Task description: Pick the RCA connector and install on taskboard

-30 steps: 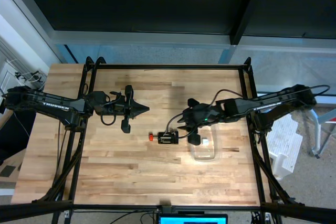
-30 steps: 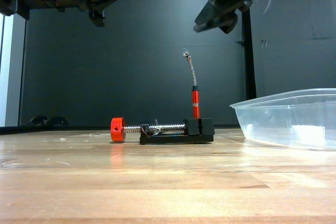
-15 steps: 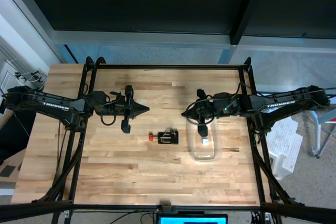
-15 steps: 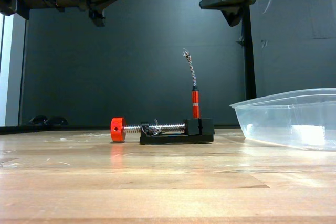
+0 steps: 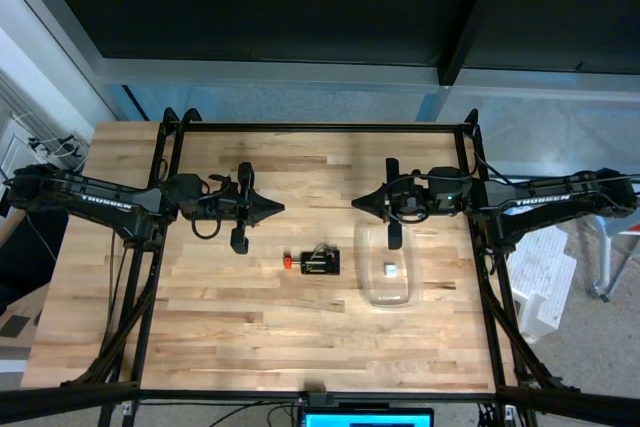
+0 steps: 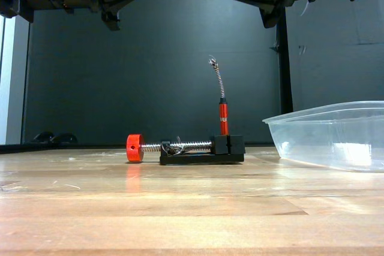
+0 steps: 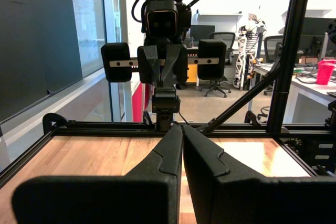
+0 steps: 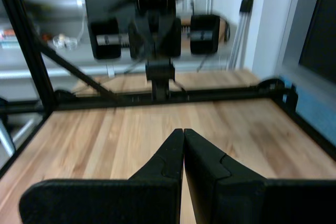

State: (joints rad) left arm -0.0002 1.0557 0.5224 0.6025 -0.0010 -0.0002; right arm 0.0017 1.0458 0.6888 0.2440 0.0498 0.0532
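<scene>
Worktop (image 5: 250, 327): pale butcher-block wood, rectangular, bordered by a black metal tube frame (image 5: 320, 128).

Left arm (image 5: 90, 197): black, jointed, reaching in from the left edge. Its left end effector (image 5: 278, 209) is level and high above the worktop, pointing toward the middle. The two black fingers (image 7: 173, 145) are pressed together at the tips with nothing between them.

Right arm (image 5: 540, 197): black, jointed, reaching in from the right edge. Its right end effector (image 5: 358, 203) is raised to much the same height, facing the left one, and hangs near the far end of the tray. Its fingers (image 8: 173, 150) meet at the tips and grip nothing.

Clear plastic tray (image 5: 366, 277): shallow, rounded-rectangular, on the worktop right of centre, just beside the taskboard but not touching it.

Taskboard (image 5: 322, 263): small black rectangular block near the worktop's centre, with a red knob (image 6: 135, 147) on a silvery threaded rod at its left end. A red-sleeved pin with a coiled silvery lead (image 6: 222, 118) stands upright at its right end.

RCA connector (image 5: 390, 268): tiny whitish piece lying on the tray floor, well apart from both end effectors and not on the taskboard.
</scene>
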